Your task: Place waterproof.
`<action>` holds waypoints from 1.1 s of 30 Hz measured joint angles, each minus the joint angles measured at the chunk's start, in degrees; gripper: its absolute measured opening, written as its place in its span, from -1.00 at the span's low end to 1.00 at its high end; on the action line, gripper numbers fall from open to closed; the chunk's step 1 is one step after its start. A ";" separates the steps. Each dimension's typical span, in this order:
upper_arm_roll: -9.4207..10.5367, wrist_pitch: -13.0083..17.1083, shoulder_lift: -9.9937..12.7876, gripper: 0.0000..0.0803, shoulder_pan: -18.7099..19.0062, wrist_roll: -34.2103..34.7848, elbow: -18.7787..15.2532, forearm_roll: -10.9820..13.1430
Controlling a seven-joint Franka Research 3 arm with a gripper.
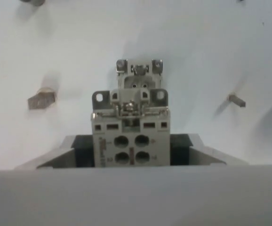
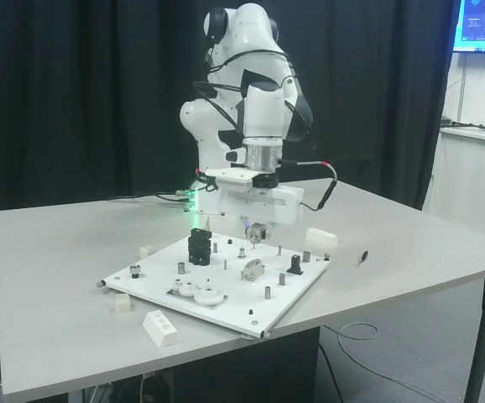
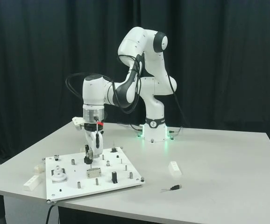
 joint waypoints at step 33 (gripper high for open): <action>-0.06 -1.05 -1.20 -0.21 0.02 1.46 -0.21 -2.83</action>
